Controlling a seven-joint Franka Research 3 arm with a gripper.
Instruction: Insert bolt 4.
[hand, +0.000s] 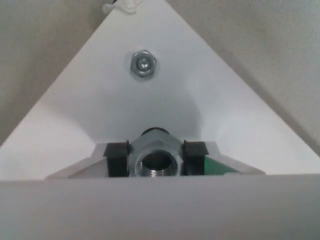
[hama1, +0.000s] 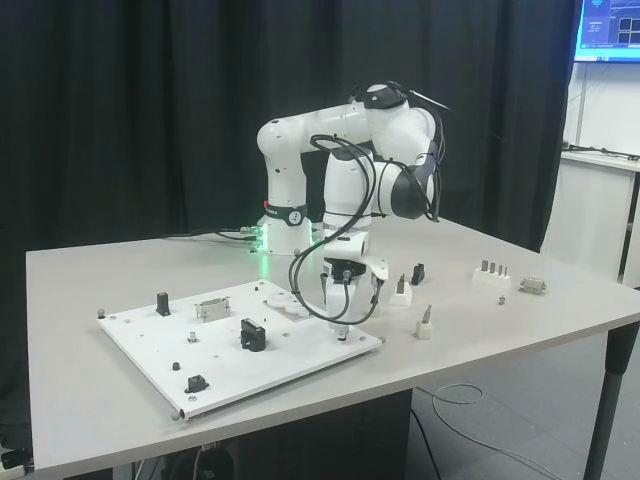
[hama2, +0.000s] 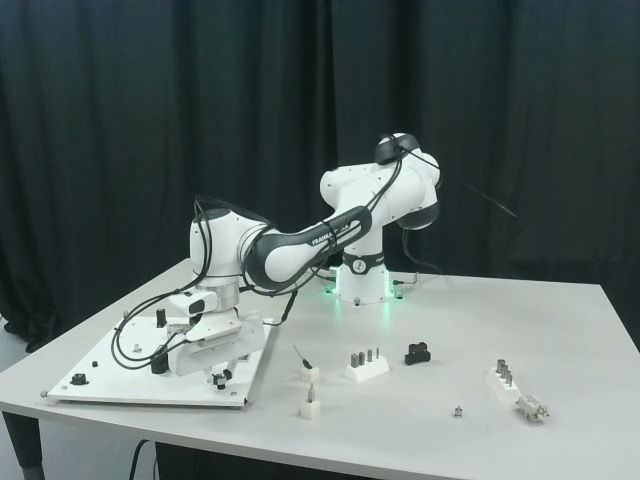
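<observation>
Two black fingers (hand: 116, 156) hold a grey threaded metal part, the bolt (hand: 155, 161), closed on its two sides. In the wrist view its open threaded end faces the camera, so I judge that its long axis runs straight down toward the white board (hand: 75, 120). The gripper (hama1: 343, 318) hangs low over the corner of this board nearest to the small holders. A hex nut (hand: 143, 64) sits on the board, apart from the bolt, toward the corner. The hole under the bolt is hidden. The holders on the surface (hama1: 520, 330) carry small parts I cannot identify.
</observation>
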